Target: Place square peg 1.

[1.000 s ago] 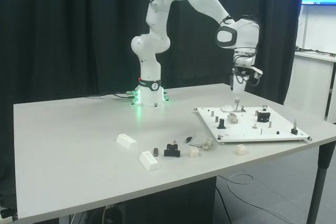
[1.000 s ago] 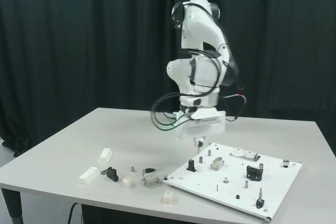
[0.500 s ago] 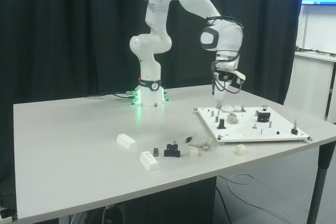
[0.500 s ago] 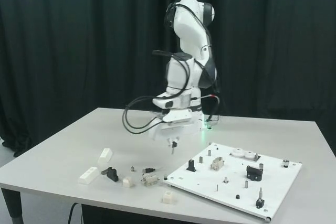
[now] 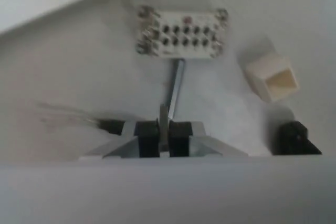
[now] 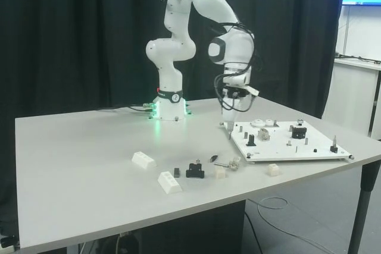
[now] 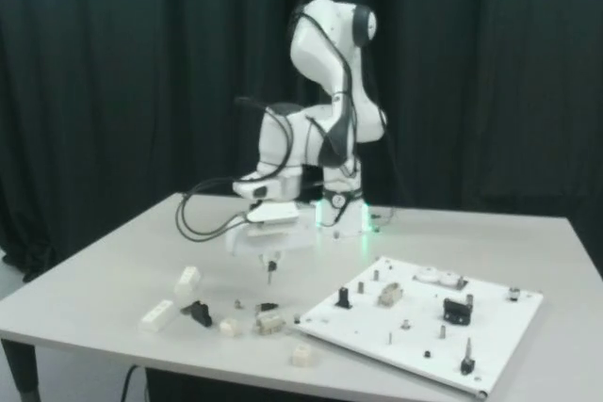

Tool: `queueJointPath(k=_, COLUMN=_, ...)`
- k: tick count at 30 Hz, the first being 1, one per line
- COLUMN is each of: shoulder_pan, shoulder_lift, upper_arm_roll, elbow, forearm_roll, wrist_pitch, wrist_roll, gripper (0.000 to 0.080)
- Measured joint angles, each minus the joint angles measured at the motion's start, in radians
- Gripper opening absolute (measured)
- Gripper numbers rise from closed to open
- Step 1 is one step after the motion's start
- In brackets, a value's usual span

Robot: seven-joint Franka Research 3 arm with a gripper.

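Since the load hangs over the grey table [image 6: 71, 147], left of the white board [image 7: 490, 327] and near the middle of the second room view, placing it well calls, in my judgement, for a slow, straight descent. The fingers should part only once its lower end rests, clear of the white connector [image 5: 181, 32] close beneath. The gripper [image 5: 164, 139] is clamped on square peg 1 [image 5: 164, 121] — a thin grey peg pinched between the black pads, pointing down.
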Motion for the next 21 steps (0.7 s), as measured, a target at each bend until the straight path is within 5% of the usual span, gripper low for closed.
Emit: queueJointPath(k=21, shoulder_pan=-0.116, shoulder_lift=0.112, upper_arm_roll=-0.001, elbow=-0.042, forearm_roll=0.014, wrist_pitch=0.234, wrist_roll=-0.098, gripper=0.0035)
